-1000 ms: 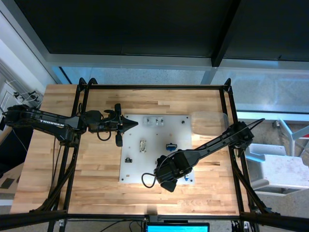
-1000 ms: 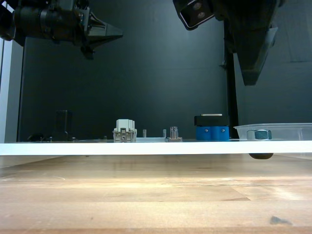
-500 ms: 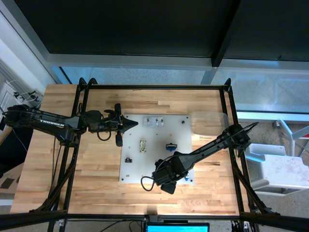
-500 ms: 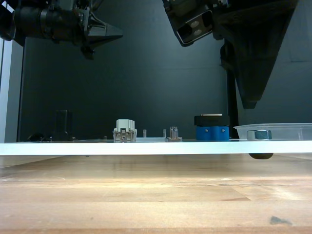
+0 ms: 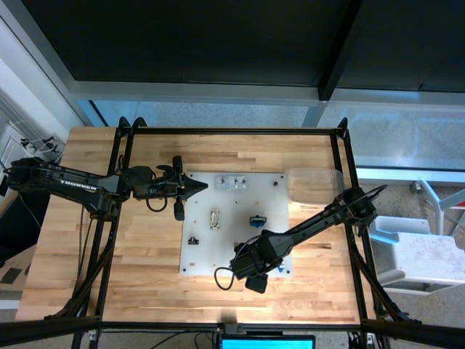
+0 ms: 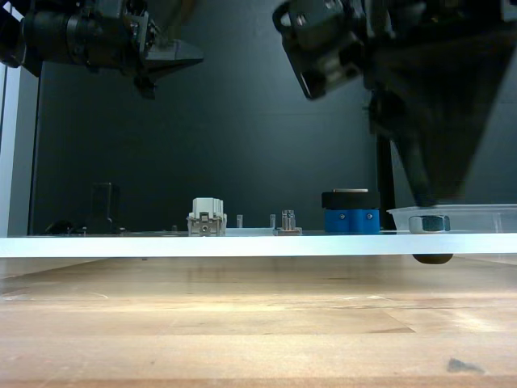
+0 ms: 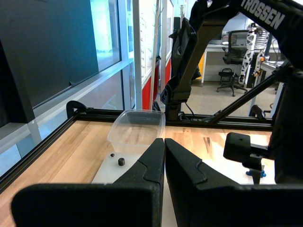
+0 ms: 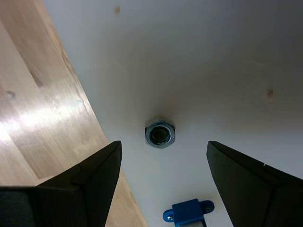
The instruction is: Unfasten the M12 fastener and place in the container
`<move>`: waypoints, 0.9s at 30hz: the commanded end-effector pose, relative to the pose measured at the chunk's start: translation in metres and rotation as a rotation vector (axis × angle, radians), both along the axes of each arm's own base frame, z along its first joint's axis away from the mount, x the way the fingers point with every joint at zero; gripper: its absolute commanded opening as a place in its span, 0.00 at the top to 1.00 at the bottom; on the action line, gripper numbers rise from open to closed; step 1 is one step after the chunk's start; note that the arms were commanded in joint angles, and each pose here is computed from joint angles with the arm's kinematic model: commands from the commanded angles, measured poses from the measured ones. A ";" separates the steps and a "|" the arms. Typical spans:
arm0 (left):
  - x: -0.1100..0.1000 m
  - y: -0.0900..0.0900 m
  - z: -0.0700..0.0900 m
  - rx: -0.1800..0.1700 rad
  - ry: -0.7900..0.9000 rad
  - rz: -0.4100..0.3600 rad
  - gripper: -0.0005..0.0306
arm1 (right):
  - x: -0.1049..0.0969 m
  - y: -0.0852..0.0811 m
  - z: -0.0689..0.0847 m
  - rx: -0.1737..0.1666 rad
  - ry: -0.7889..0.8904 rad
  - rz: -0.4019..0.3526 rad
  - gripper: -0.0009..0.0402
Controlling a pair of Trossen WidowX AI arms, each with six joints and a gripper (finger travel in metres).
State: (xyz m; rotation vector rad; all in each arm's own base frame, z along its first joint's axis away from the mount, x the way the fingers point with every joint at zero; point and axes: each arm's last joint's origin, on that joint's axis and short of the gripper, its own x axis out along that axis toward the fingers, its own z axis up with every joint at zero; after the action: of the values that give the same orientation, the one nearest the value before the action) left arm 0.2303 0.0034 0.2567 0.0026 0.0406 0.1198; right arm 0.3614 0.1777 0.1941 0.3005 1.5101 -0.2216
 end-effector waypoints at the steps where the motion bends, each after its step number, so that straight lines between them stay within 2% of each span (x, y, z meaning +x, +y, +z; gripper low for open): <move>1: 0.000 0.000 0.000 0.000 0.000 0.000 0.98 | 0.000 0.000 -0.002 0.000 -0.002 -0.003 0.37; 5: 0.000 0.000 0.000 0.000 0.000 0.000 0.98 | 0.000 -0.001 -0.002 -0.021 -0.014 0.017 0.37; 8: 0.000 0.000 0.000 0.000 0.000 0.000 0.98 | 0.000 -0.001 -0.005 -0.021 -0.017 0.040 0.37; 18: 0.000 0.000 0.000 0.000 0.000 0.000 0.98 | 0.001 -0.003 -0.014 -0.013 -0.036 0.033 0.38; 22: 0.000 0.000 0.000 0.000 0.000 0.000 0.98 | 0.001 -0.003 -0.014 -0.014 -0.039 0.033 0.45; 27: 0.000 0.000 0.000 0.000 0.000 0.000 0.98 | 0.001 -0.004 -0.014 -0.011 -0.036 0.033 0.61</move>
State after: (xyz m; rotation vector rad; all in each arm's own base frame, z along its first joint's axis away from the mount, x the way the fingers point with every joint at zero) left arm 0.2302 0.0034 0.2566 0.0026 0.0406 0.1198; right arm 0.3625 0.1738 0.1797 0.2681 1.4776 -0.2002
